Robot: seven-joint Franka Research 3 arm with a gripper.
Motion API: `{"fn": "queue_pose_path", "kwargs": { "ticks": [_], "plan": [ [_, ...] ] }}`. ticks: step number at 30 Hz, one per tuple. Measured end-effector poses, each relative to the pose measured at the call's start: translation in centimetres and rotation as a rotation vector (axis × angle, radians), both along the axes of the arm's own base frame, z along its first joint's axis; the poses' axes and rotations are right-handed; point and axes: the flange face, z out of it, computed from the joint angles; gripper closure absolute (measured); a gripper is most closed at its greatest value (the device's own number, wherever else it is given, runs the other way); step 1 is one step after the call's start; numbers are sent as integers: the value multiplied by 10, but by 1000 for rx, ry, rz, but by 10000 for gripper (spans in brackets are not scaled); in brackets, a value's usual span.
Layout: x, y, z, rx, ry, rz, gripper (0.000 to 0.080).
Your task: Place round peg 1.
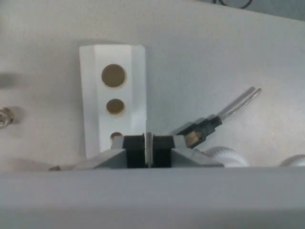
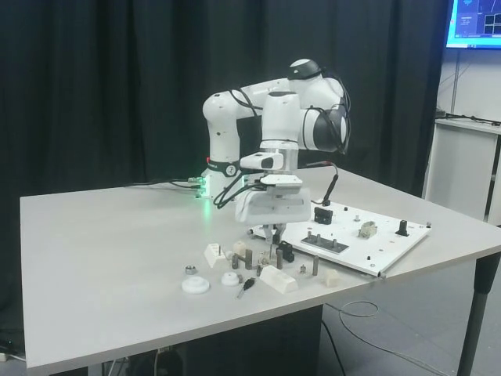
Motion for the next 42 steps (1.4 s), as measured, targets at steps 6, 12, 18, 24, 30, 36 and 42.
{"fn": "queue_pose_path", "kwargs": {
  "ticks": [6, 12, 18, 24, 30, 36, 42],
  "plan": [
    [2, -4, -4, 18, 15, 0, 772],
    [1, -6, -6, 32, 28, 4, 772],
    [-1, -7, -10, 35, 39, 17, 772],
    [-1, -7, -16, 39, 48, 33, 772],
    [-1, -6, -19, 42, 52, 37, 772],
    [-1, -5, -21, 43, 53, 42, 772],
    [0, -3, -21, 45, 54, 46, 772]
  ]
}}
